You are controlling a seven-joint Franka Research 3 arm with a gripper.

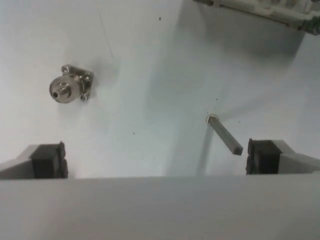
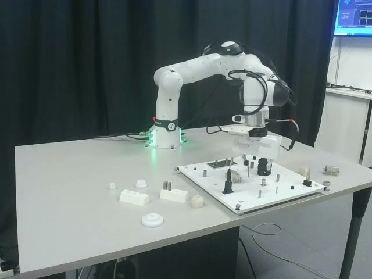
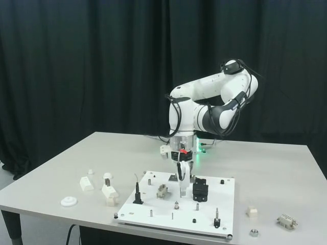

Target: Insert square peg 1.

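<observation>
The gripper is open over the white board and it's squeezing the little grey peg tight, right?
Not quite. The gripper is open above the white board, but it holds nothing. In the wrist view the grey peg stands in the board, apart from both fingers.

One white board [image 3: 225,206], one white arm [image 2: 197,67], four small white blocks [image 2: 135,197] and one round disc [image 2: 153,220] on the table [image 2: 70,174].

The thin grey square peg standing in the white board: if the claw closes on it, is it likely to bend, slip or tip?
The thin grey square peg looks straight and rigid, so probably stiff. Its flat sides should resist rolling and suit the open claw's black pads. Being slender and leaning in its hole, it may tilt further if nudged.
</observation>
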